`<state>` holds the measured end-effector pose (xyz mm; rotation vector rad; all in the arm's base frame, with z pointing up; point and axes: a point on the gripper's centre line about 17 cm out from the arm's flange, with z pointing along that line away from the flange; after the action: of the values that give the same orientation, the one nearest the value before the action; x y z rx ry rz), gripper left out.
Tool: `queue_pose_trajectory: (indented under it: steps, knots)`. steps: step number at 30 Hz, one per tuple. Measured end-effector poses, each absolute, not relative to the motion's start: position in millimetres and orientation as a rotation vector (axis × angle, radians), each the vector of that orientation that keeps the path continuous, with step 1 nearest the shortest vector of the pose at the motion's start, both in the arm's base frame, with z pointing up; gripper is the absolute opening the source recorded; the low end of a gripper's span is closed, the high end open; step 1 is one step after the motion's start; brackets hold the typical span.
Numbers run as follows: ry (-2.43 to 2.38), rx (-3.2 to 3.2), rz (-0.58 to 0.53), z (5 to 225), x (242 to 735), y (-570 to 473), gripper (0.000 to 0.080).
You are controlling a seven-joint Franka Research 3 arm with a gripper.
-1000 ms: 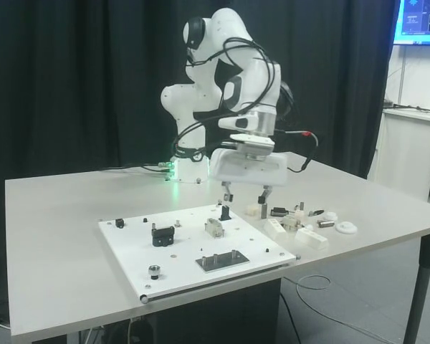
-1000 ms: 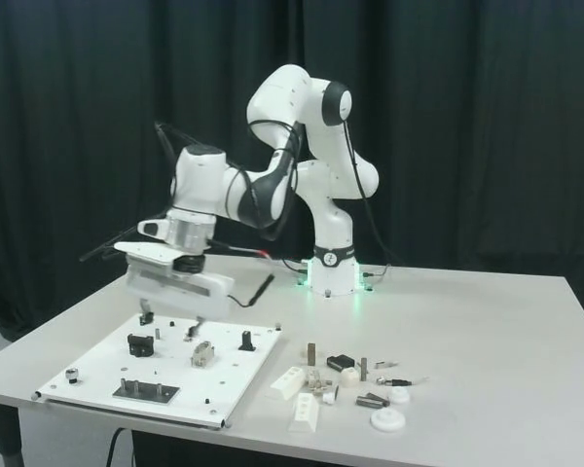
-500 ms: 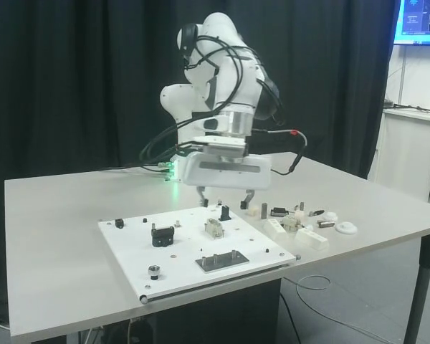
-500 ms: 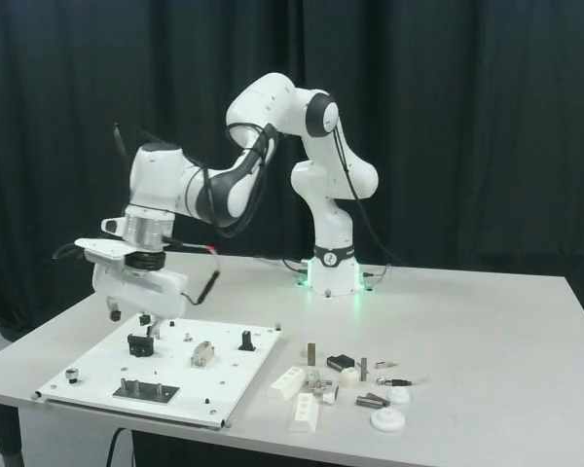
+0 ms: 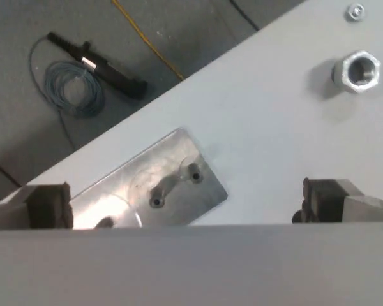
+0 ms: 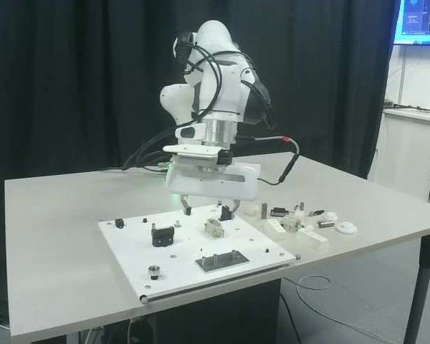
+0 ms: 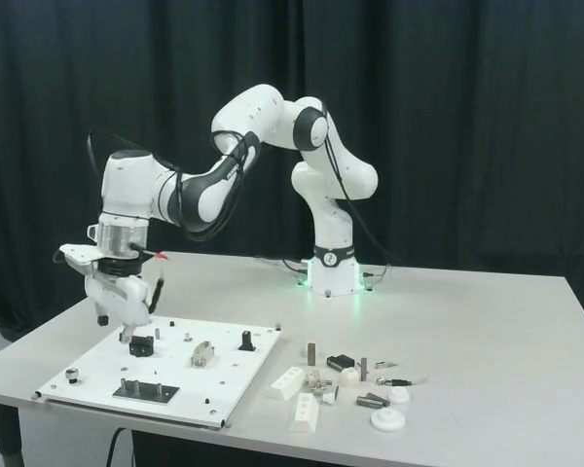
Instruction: Remove bolt 4.
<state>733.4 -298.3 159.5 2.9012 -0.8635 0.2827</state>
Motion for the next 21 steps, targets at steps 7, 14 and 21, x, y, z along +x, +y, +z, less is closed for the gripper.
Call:
queue_pose_trajectory:
  steps: [7,14,21]
  knots:
    - [-1.093,2.852,0.254,152.7,727.8,-312.6,0.0800]
    - [-1.283,2.807,0.245,147.4,723.1,-325.1,0.0800]
    - [-1.458,2.743,0.238,143.3,717.2,-336.9,0.0800]
